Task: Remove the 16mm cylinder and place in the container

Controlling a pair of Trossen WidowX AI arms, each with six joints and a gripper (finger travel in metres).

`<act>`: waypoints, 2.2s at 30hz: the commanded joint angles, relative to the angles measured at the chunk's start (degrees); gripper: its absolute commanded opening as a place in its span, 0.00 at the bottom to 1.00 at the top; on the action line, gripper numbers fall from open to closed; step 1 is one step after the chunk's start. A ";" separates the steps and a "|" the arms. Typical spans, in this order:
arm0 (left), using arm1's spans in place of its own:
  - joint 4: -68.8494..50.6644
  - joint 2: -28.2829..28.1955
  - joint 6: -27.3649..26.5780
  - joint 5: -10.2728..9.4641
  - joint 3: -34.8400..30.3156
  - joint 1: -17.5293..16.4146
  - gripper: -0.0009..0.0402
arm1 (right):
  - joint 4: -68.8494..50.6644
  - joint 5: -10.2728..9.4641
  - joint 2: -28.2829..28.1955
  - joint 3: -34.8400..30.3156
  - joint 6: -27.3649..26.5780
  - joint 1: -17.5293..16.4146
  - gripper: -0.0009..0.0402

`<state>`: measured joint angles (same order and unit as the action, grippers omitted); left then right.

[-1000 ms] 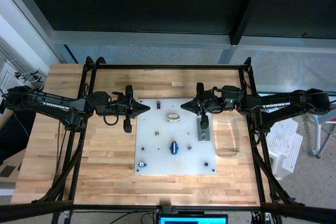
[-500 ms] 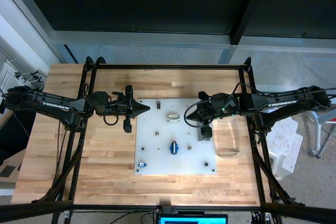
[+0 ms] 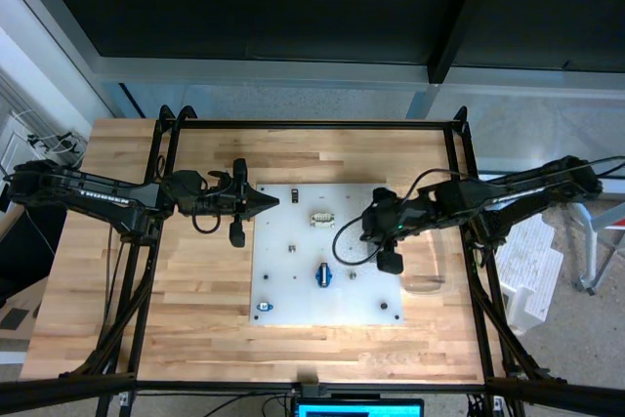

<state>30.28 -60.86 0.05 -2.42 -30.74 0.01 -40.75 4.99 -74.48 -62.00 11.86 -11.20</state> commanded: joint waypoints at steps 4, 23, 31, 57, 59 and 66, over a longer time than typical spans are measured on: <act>-0.02 0.00 0.00 0.00 -0.02 -0.02 0.02 | -10.05 0.04 -8.02 -7.13 1.55 -2.21 0.04; -0.02 0.00 0.00 0.00 -0.02 -0.02 0.02 | -13.70 -0.02 -25.51 -14.43 4.22 -6.86 0.63; -0.02 0.00 0.00 0.00 -0.02 0.00 0.02 | -11.32 -0.04 -28.81 -14.19 4.17 -7.39 0.67; -0.02 0.00 0.00 0.00 -0.02 -0.02 0.02 | -5.86 -0.52 -31.02 -11.15 3.63 -7.98 0.35; -0.02 0.00 0.00 0.00 -0.02 -0.02 0.02 | -5.81 -0.50 -31.02 -11.15 3.63 -7.98 0.31; -0.02 0.00 0.00 0.00 -0.02 0.00 0.02 | -5.62 -0.50 -31.02 -11.15 3.69 -7.98 0.20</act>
<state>30.24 -60.86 0.05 -2.42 -30.76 0.01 -46.39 4.49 -105.49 -73.14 15.53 -19.18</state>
